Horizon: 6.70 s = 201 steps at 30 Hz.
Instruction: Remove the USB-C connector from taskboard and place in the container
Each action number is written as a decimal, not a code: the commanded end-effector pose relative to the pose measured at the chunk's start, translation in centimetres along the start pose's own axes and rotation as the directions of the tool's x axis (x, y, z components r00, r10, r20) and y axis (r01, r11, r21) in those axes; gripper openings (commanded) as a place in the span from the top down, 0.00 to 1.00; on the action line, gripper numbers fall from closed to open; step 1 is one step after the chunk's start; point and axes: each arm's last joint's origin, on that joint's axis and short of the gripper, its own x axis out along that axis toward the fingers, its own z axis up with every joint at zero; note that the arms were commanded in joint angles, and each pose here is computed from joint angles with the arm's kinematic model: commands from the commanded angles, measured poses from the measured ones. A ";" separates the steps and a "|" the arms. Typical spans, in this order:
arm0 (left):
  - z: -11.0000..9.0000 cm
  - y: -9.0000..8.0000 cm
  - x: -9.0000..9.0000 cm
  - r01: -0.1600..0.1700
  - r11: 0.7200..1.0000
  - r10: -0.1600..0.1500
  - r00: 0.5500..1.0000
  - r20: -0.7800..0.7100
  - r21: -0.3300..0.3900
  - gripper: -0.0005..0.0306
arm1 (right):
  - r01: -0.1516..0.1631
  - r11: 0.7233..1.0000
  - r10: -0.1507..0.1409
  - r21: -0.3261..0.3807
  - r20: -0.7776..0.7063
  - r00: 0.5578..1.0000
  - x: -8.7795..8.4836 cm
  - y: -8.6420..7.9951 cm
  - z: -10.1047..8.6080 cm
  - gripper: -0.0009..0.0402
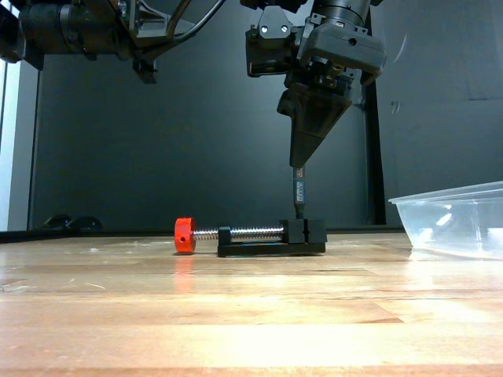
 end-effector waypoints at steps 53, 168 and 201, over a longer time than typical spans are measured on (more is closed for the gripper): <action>0.0 0.0 0.0 0.000 1.000 0.000 1.000 0.001 0.000 0.98 | -0.013 0.999 0.011 0.040 0.066 0.998 -6.3 -1.1 -2.5 0.98; 0.0 0.0 0.0 0.000 1.000 0.000 1.000 0.000 0.000 0.98 | -0.097 0.994 0.032 0.059 0.676 0.736 -11.4 -6.7 -9.1 0.98; 0.0 0.0 0.0 0.000 1.000 0.000 1.000 0.000 0.000 0.98 | -0.064 0.997 -0.028 0.053 0.938 0.345 -8.8 -7.6 -9.5 0.98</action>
